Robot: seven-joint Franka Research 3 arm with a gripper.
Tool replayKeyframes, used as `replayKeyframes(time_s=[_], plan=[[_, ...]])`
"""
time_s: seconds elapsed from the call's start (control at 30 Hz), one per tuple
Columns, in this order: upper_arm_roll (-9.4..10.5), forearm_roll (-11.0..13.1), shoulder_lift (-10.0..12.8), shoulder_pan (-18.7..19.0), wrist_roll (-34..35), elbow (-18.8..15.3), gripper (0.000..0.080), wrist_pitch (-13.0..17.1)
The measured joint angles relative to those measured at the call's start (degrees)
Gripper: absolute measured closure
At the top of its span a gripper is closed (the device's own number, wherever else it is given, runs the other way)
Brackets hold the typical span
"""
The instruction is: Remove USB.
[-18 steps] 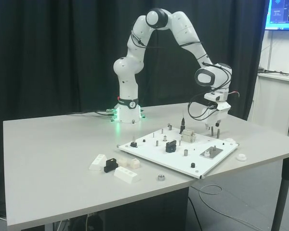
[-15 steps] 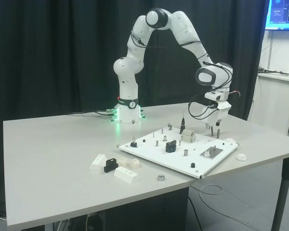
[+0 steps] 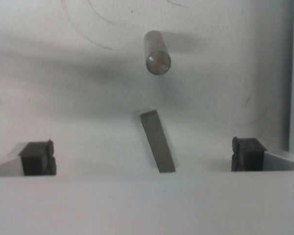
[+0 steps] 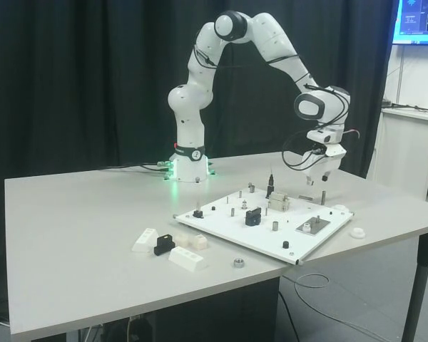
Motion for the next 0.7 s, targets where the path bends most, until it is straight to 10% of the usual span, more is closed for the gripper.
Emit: replayKeyframes(time_s=[0.7], plan=[[-0.67,-1.67,-0.24,-0.13,0.01,2.13,0.0003,-3.38]])
